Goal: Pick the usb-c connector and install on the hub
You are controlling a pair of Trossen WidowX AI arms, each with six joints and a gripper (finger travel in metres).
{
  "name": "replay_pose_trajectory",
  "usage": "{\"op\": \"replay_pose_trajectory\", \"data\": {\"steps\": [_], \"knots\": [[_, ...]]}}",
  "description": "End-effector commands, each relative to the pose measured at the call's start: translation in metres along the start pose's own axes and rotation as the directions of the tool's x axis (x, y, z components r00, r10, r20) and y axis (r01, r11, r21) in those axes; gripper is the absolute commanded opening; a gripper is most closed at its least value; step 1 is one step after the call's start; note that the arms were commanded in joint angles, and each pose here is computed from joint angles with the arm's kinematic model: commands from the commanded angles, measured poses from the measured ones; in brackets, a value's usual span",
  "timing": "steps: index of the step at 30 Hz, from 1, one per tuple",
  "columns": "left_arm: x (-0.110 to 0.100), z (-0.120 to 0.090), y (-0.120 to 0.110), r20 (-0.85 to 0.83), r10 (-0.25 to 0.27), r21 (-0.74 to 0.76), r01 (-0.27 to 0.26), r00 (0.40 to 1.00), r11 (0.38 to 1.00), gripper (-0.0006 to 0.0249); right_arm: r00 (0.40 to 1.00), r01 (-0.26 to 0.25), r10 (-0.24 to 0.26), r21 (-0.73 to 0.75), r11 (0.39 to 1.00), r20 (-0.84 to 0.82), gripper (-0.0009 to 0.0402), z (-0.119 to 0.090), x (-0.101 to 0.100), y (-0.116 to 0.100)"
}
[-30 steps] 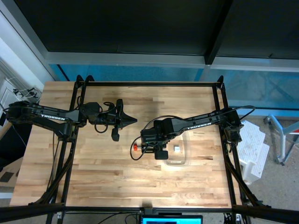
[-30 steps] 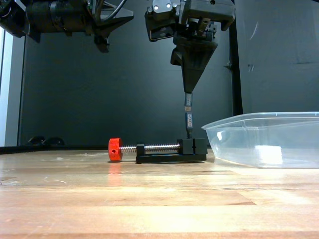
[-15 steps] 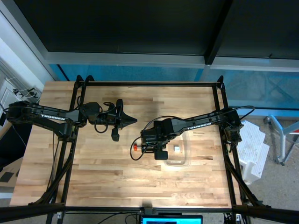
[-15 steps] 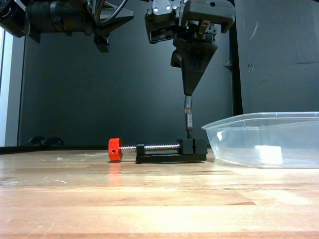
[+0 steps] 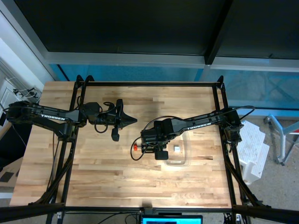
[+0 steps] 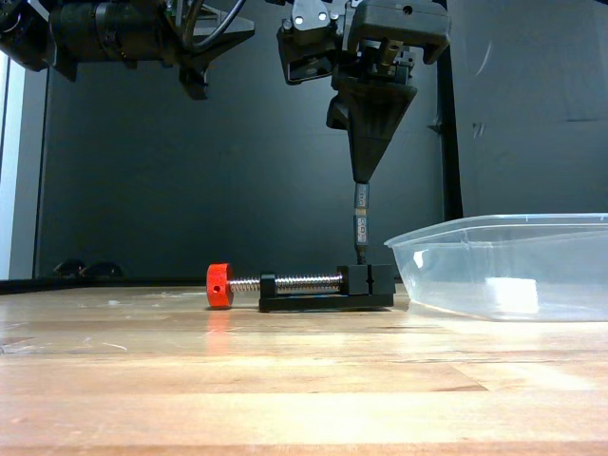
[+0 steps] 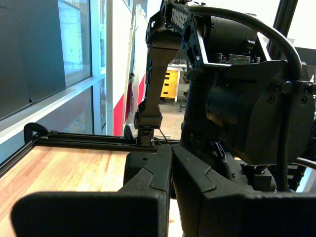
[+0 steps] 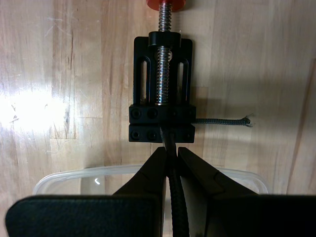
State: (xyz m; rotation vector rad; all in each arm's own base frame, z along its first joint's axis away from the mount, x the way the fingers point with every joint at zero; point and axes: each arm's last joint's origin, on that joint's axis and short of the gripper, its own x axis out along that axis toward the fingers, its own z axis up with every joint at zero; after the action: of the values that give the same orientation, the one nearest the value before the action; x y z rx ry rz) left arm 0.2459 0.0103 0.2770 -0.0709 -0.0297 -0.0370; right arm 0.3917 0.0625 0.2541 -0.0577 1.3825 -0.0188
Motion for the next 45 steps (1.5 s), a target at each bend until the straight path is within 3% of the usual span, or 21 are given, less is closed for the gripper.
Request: {"op": "replay_pose_trajectory", "data": {"steps": [1, 45], "knots": [[0.0, 0.0, 0.0, 0.0, 0.0, 0.0, 0.0, 1.0, 1.0, 0.0, 1.0, 0.001, -0.001, -0.009, 1.0, 0.0, 0.0, 0.0, 0.0, 0.0], [0.0, 0.0, 0.0, 0.0, 0.0, 0.0, 0.0, 1.0, 1.0, 0.0, 1.0, -0.027, 0.027, -0.031, 0.999, 0.014, 0.0, -0.002, 0.018, 0.001]]}}
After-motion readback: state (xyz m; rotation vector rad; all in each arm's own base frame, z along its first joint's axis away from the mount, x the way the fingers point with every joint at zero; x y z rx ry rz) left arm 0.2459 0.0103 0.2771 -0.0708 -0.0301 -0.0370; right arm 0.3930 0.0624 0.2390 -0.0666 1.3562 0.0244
